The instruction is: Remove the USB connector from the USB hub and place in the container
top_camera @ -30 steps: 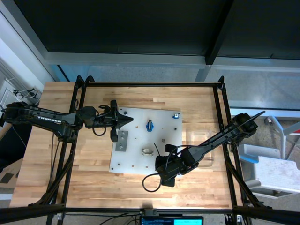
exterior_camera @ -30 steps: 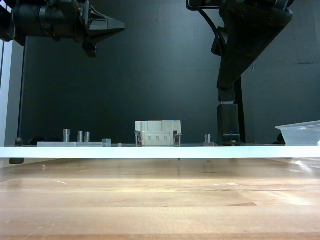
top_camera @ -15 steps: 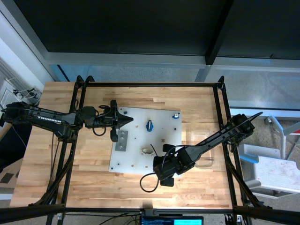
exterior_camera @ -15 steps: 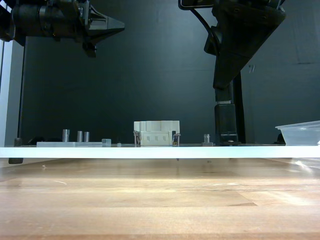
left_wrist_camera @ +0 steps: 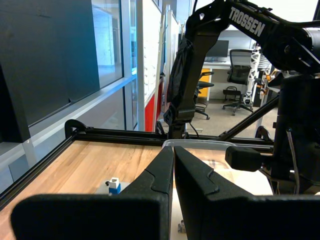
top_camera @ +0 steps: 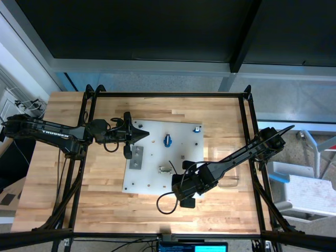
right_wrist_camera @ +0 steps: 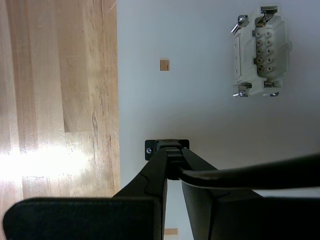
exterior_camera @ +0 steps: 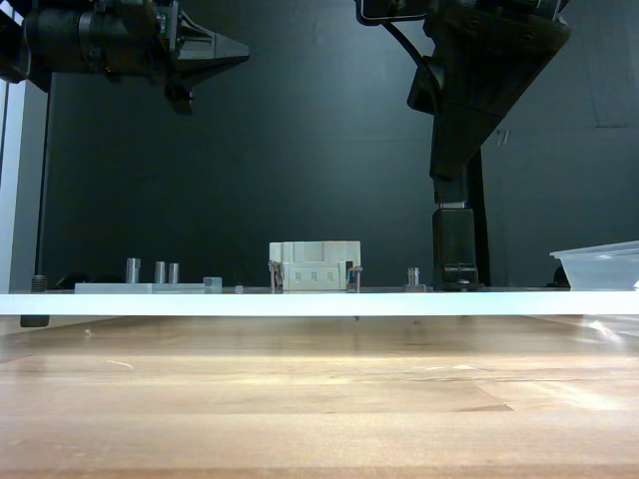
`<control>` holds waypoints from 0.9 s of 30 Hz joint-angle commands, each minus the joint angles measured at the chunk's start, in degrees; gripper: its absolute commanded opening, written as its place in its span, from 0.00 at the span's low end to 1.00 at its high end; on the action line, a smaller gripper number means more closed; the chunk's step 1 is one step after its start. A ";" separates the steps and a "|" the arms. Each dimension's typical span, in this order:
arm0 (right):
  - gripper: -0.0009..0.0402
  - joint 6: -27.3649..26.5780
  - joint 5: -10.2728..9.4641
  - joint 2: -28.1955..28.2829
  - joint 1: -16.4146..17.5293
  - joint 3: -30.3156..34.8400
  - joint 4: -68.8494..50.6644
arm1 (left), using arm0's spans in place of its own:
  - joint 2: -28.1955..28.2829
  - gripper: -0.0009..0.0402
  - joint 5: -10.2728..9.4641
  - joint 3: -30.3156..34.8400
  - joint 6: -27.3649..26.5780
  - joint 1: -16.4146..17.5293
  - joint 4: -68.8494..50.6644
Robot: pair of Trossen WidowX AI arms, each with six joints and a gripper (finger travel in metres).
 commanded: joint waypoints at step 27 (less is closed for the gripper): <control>0.02 1.14 6.84 -4.92 3.02 -7.34 9.53 | 0.00 0.02 0.02 0.00 0.00 0.00 0.02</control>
